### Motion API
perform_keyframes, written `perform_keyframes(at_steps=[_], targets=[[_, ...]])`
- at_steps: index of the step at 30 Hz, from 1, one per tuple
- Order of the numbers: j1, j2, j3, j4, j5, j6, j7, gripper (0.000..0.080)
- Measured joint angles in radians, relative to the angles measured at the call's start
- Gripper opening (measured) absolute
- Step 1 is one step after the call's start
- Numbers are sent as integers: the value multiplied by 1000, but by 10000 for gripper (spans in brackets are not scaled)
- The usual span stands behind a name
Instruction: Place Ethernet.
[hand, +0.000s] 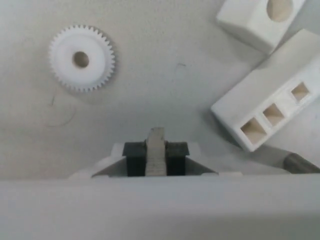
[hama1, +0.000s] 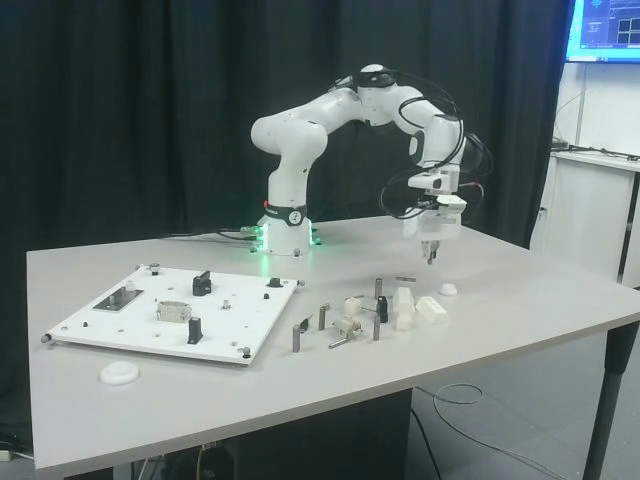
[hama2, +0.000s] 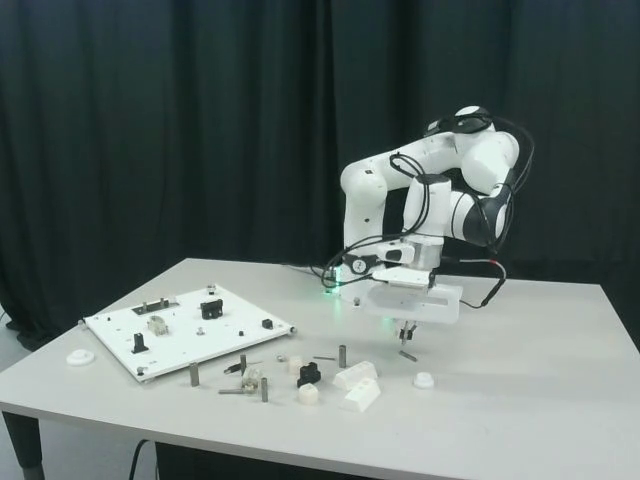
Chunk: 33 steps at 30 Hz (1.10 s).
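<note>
On the grey desk (hama1: 520, 330) we note the white board (hama1: 170, 315), then the arm's hand (hama1: 430, 255) above the scattered parts, its fingers pressed onto a small pale piece, seemingly the Ethernet plug (hand: 156, 150), beside a white gear (hand: 81, 58).

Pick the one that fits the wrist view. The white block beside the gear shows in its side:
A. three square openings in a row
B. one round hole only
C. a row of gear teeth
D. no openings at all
A: the long white block shows three square openings in a row.
</note>
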<state>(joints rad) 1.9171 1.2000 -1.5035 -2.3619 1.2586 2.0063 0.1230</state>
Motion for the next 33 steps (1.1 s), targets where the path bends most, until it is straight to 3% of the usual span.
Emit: perform_keyframes(at_steps=[17, 27, 28, 33], targets=[[-69, -9, 72, 45, 17, -15, -1, 77], [-73, -9, 90, 49, 19, -14, -1, 77], [-74, -9, 91, 49, 19, -13, -1, 318], [-76, -9, 96, 52, 19, -9, -1, 318]])
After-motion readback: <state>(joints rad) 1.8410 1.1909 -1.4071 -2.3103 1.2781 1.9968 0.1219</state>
